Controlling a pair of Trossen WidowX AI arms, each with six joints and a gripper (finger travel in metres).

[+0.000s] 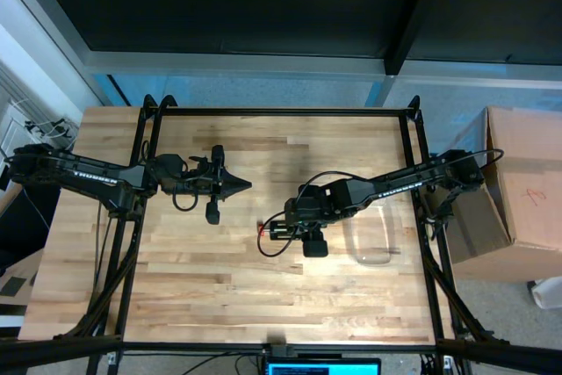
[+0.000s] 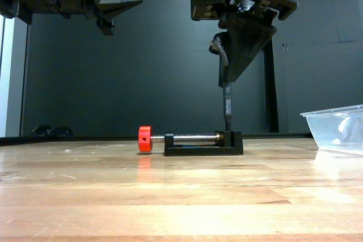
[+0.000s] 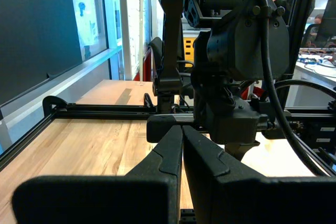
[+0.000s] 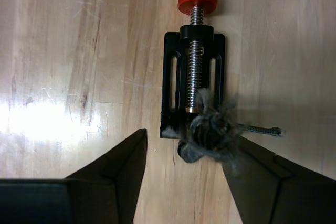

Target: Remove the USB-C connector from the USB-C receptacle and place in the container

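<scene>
The connector (image 2: 227,106) is seen upright in the clamp (image 2: 195,144), right gripper (image 2: 226,77) above it, jaws apart; left gripper (image 1: 244,185), arm (image 1: 88,178) lettered TROSSEN, left of it, jaws together.

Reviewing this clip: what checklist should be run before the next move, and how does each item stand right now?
1. USB-C connector seated: ok, it stands upright with its lower end in its seat at the right end of the vise. How deep it sits: cannot tell.
2. Right gripper lined up: ok, it points down with a finger on either side of the connector's frayed cable stub.
3. Grip closed on the connector: not ok, the fingers are open.
4. Left gripper out of the way: ok, shut, raised, off to the vise's left.
5. Container reachable: ok, open-topped on the table, right of the vise.
</scene>
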